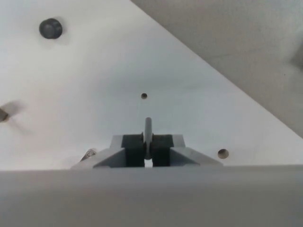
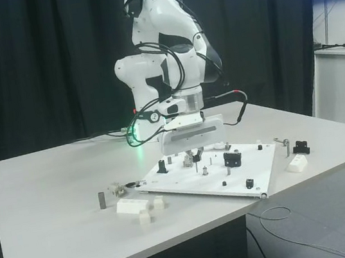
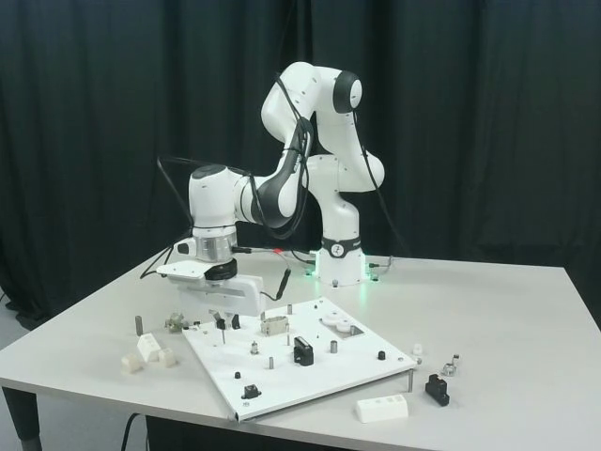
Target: Place round peg 1.
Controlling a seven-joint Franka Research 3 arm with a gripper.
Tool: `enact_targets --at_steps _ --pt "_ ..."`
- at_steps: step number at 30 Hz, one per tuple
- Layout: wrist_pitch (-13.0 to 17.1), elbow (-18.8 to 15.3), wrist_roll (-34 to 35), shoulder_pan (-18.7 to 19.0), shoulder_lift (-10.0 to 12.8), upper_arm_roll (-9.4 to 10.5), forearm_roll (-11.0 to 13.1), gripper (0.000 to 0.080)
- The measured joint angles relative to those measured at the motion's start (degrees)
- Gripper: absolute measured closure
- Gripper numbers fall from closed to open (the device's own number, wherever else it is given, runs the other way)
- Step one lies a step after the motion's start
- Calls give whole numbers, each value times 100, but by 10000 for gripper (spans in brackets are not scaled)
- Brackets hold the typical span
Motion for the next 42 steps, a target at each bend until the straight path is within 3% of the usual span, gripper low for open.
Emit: enact_targets --at_steps 25,42 --pt "46 0 -127 45 2 5 -7 771" --pt "68 -12 -159 598 -132 100 58 771"
